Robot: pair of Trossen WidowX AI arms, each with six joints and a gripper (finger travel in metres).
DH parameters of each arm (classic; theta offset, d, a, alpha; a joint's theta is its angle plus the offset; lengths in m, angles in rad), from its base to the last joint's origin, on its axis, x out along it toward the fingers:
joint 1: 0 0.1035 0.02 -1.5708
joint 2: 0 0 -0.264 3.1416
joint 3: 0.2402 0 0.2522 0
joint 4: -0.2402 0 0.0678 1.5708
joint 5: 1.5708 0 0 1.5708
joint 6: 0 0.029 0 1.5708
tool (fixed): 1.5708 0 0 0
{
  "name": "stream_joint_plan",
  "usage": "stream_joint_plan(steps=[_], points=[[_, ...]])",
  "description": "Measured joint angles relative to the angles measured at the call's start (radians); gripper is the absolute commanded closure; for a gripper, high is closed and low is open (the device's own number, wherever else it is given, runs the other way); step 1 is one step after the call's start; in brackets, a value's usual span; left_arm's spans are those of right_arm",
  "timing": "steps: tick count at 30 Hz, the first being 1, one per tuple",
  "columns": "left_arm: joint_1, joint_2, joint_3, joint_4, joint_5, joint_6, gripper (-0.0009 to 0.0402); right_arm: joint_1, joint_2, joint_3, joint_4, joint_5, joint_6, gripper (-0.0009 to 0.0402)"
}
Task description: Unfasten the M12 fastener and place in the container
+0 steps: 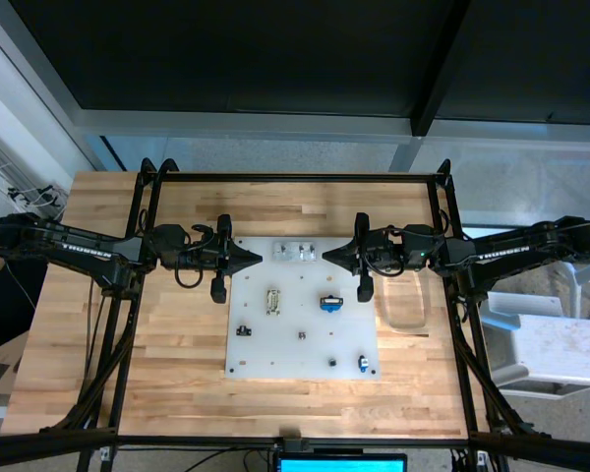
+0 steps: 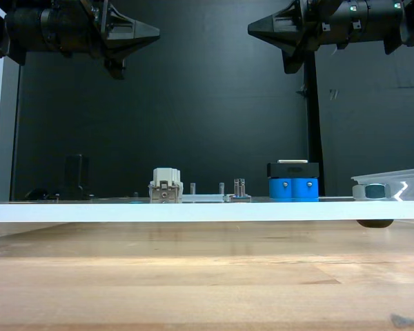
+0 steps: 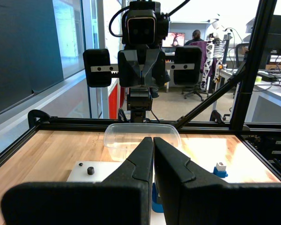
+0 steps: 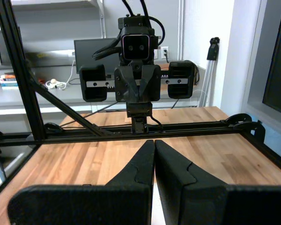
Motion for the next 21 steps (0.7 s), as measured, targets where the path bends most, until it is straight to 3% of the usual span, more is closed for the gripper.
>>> stream_joint_plan(steps=[8, 14, 21], points=[[0.000, 0.000, 0.000, 0.000, 0.000, 0.000, 0.0393, 0.039, 0.035, 0.210, -0.414, 0.002, 0.030, 0.0394], [0.000, 0.000, 0.000, 0.000, 0.000, 0.000, 0.0393, 0.087, 0.144, 0.395, -0.772, 0.027, 0.061, 0.0393], [0.000, 0.000, 0.000, 0.000, 0.000, 0.000, 0.0393, 0.139, 0.274, 0.537, -1.015, 0.031, 0.164, 0.0393]])
